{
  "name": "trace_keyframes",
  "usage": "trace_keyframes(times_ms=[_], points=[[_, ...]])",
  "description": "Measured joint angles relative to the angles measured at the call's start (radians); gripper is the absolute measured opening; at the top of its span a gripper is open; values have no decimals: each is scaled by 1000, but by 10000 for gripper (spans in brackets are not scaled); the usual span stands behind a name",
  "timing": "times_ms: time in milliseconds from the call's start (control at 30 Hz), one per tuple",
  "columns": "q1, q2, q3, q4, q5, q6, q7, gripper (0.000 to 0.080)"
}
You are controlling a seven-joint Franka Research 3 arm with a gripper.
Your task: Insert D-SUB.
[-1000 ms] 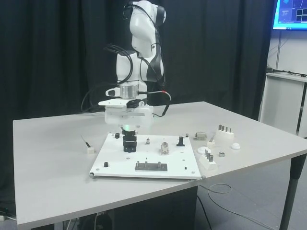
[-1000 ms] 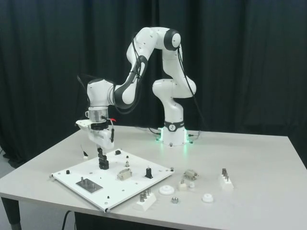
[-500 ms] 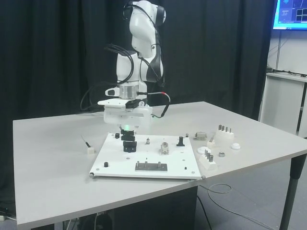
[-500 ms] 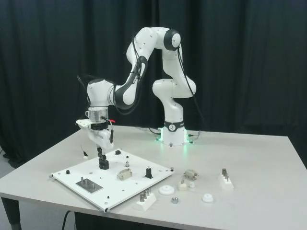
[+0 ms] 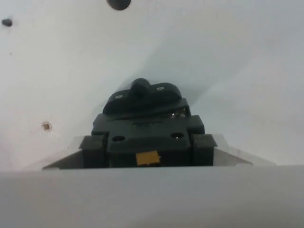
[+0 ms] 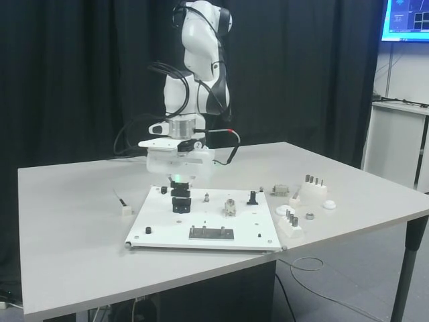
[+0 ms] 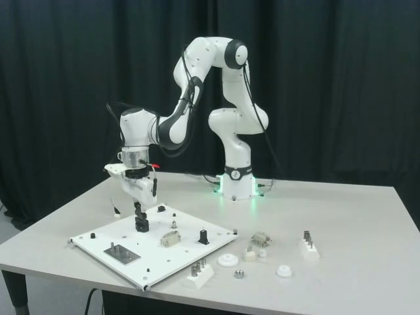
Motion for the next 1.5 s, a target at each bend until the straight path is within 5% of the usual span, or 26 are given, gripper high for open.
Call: trace_keyframes(times_ms=[1500], points=[[7,4,-3,0,-18,15,-66,381]])
